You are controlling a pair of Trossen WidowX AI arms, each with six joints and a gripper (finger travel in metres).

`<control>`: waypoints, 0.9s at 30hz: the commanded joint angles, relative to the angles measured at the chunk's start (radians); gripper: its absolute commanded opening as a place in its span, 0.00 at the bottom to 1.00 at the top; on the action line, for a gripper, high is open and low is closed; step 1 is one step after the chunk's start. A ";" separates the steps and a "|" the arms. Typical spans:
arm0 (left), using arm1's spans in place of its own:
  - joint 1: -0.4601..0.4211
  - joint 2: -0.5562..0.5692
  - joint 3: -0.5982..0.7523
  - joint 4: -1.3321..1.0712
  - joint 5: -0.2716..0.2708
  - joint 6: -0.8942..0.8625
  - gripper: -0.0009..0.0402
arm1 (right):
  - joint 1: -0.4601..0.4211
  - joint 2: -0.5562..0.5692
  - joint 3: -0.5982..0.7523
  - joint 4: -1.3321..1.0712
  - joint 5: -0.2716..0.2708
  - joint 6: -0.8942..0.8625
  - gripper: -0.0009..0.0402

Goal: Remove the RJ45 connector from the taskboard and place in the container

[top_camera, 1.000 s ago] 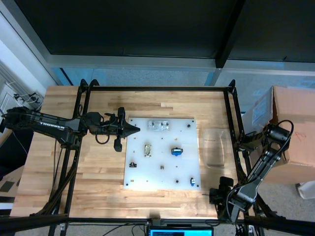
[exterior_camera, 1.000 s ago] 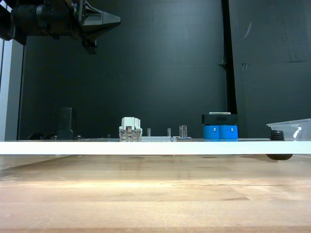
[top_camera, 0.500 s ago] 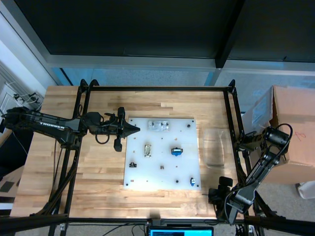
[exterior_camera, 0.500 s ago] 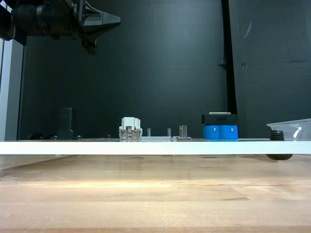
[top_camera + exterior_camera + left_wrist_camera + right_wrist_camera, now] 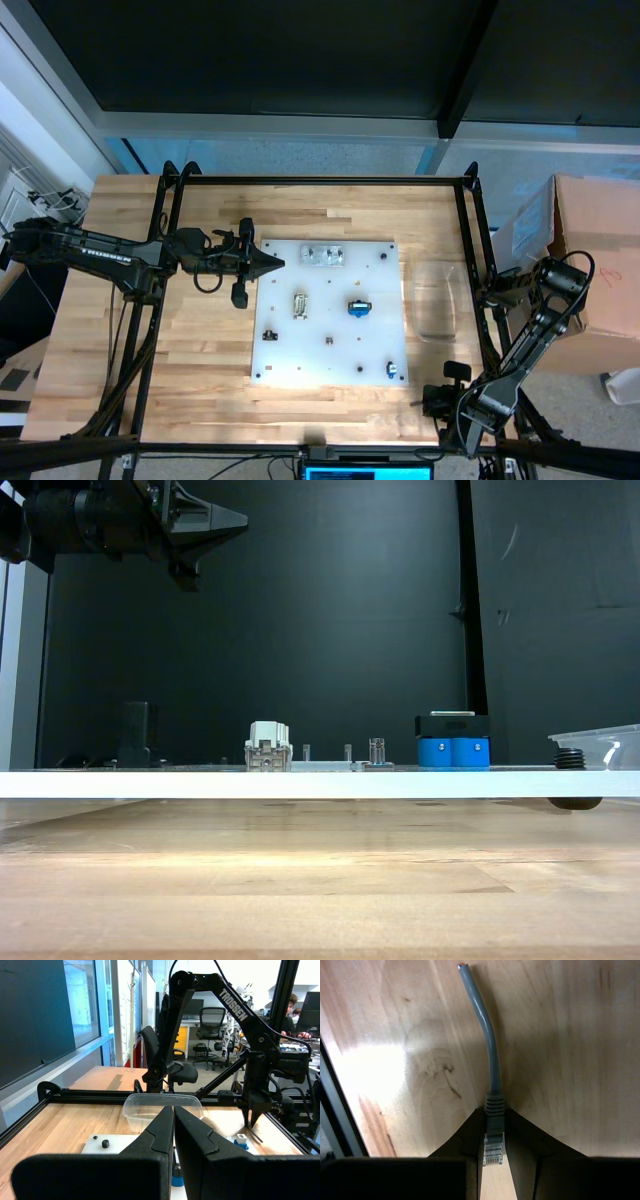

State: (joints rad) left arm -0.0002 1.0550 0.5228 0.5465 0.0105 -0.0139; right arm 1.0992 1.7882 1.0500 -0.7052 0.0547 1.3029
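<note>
The right end effector point(image 5: 494, 1115) is squeezing the RJ45 connector point(image 5: 493, 1147) between its fingers, and the grey cable stub is sticking out over the wooden surface point(image 5: 200, 340). So the plug is off the taskboard point(image 5: 300, 350), at about 5 o'clock from it, probably ready for carrying. The clear container point(image 5: 437, 300) is sitting at 3 o'clock of the board, and nothing is showing inside it. The left end effector point(image 5: 173, 1109) is hovering at 10 o'clock of the board, pinched closed on nothing. It looks like it is waiting out of the way.

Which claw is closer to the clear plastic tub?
Right. The right gripper, gripping the cable plug, sits just nearer the camera than the tub; the left gripper hangs above the white board's opposite edge.
</note>
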 commanded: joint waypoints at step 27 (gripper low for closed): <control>0.000 0.000 0.000 0.000 0.000 0.000 0.02 | -0.362 -0.522 -0.045 -0.531 0.138 -0.072 0.02</control>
State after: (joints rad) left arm -0.0002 1.0554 0.5224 0.5468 0.0109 -0.0135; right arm 0.7696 1.2915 1.0203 -1.2194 0.1944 1.2354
